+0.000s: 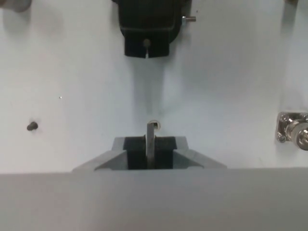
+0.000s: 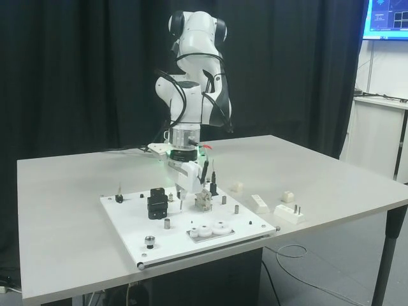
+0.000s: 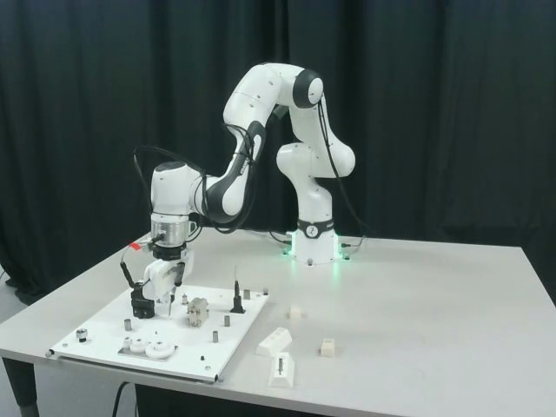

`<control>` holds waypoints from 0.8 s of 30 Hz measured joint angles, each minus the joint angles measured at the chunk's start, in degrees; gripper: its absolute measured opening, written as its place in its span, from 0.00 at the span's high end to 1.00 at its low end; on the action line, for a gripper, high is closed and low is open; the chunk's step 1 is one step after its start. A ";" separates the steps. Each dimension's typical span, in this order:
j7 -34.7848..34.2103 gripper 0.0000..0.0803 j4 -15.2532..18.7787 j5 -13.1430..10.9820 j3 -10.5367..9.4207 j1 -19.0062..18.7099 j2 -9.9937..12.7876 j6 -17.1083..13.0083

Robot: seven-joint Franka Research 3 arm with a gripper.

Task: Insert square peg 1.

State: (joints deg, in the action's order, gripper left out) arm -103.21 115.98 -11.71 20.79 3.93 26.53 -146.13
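In the wrist view my gripper (image 1: 150,154) is shut on a thin grey square peg (image 1: 152,132), which stands up between the black finger pads (image 1: 135,153). The peg's tip hangs over bare white board (image 1: 72,86). Ahead of the tip, a short gap away, is a black block (image 1: 147,26) with a small hole and slot in its near face. In the first room view the gripper (image 2: 181,186) hangs low over the white board (image 2: 127,229), just beside the black block (image 2: 157,203). The second room view shows the gripper (image 3: 161,294) next to the same block (image 3: 141,301).
A metal connector (image 1: 294,129) and a small dark screw (image 1: 32,126) sit on the board. White gears (image 2: 210,230), short pegs, a grey fixture (image 2: 203,201) and a tall black pin (image 2: 214,183) stand nearby. Small white blocks (image 2: 258,203) lie on the grey table (image 2: 64,185).
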 joint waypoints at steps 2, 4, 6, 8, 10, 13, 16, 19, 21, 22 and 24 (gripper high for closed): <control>0.00 0.96 -0.09 -0.02 0.00 0.00 0.10 0.02; 0.00 0.96 -0.19 -0.03 0.00 0.00 0.19 0.06; 0.00 0.96 -0.32 -0.03 0.00 0.00 0.27 0.13; 0.00 0.96 -0.45 -0.04 0.00 0.00 0.34 0.23; 0.00 0.96 -0.56 -0.04 0.00 0.00 0.42 0.35; 0.00 0.96 -0.73 -0.05 0.01 0.02 0.57 0.52; 0.00 0.96 -0.89 -0.05 0.02 0.05 0.76 0.70; 0.00 0.96 -1.05 -0.05 0.05 0.08 0.89 0.99; 0.00 0.96 -1.16 -0.05 0.08 0.10 0.94 1.28; 0.00 0.96 -1.21 -0.05 0.10 0.10 0.96 1.40; 0.00 0.96 -1.28 -0.05 0.12 0.11 0.98 1.56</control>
State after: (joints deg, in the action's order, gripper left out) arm -103.21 114.70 -11.76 20.91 4.03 27.51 -144.57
